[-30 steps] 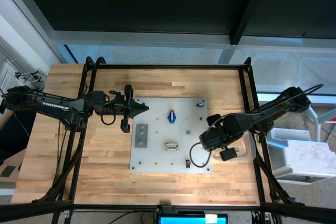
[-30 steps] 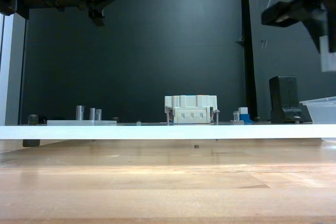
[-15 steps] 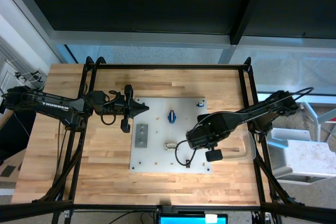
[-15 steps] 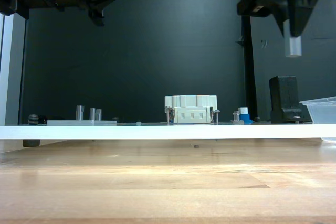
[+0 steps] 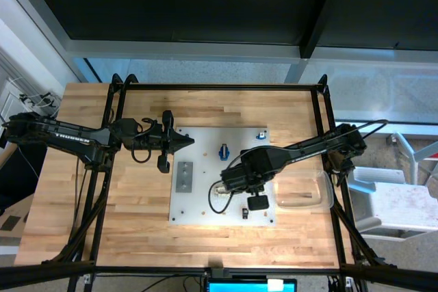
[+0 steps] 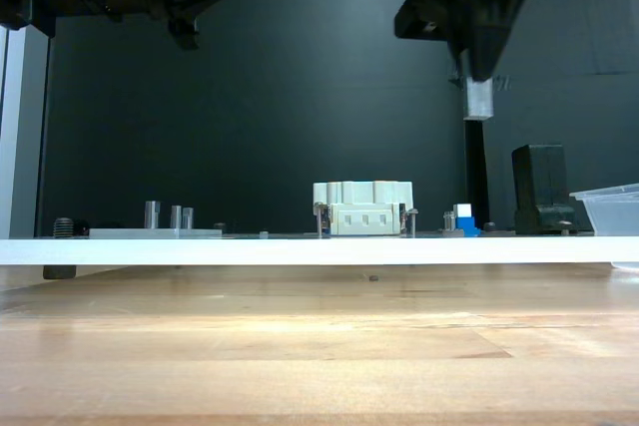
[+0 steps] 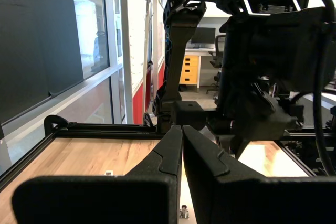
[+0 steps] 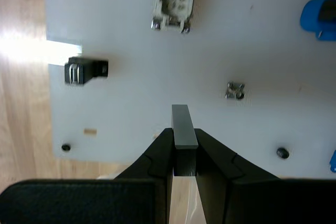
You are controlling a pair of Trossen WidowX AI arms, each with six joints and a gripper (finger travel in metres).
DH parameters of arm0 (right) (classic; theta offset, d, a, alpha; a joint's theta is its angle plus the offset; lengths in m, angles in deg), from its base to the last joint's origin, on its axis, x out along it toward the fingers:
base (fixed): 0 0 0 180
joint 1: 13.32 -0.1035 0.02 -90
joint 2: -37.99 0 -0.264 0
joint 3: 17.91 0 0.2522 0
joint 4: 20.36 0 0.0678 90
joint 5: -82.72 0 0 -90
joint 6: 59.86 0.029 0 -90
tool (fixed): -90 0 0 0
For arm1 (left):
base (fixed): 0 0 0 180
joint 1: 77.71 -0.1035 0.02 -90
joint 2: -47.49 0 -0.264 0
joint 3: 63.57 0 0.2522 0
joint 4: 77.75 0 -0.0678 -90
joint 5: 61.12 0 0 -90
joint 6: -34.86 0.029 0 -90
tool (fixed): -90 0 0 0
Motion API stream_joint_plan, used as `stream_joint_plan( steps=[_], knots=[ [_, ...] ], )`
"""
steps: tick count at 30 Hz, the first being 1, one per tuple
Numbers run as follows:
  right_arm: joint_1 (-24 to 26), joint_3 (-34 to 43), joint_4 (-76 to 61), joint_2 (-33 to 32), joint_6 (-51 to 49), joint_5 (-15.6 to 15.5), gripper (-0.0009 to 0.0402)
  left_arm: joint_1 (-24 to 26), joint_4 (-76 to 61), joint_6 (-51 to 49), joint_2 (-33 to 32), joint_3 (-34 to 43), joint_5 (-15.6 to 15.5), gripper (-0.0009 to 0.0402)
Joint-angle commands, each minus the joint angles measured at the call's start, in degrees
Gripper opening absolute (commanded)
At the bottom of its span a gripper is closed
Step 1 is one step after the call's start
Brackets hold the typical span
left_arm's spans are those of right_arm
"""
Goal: Pick the 16mm bar and place in it's hole on the taskboard
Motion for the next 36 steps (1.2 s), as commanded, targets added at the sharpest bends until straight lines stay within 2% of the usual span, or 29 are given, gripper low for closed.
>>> stream_joint_plan(
  steps=[1,11,14,18,24,36],
  knots=[
    [0.1,2.4,-0.1,-1.9,0.0,0.0,0.0,0.0,0.0,0.0,0.0,0.0,0.0,0.0],
    [0.2,8.0,-0.3,-6.7,0.0,-1.5,0.0,0.0,0.0,0.0,0.0,0.0,0.0,0.0],
    [0.2,10.0,-0.5,-8.5,0.2,-3.0,0.0,0.0,0.0,0.0,0.0,0.0,0.0,0.0],
    [-0.1,12.4,-0.8,-10.5,0.7,-3.0,0.0,0.0,0.0,0.0,0.0,0.0,0.0,0.0],
    [-0.7,17.0,-1.2,-13.9,3.3,-4.1,0.0,0.0,0.0,0.0,0.0,0.0,0.0,0.0],
    [-3.2,23.2,-0.6,-18.9,12.4,-3.9,0.0,0.0,0.0,0.0,0.0,0.0,0.0,0.0]
  ],
)
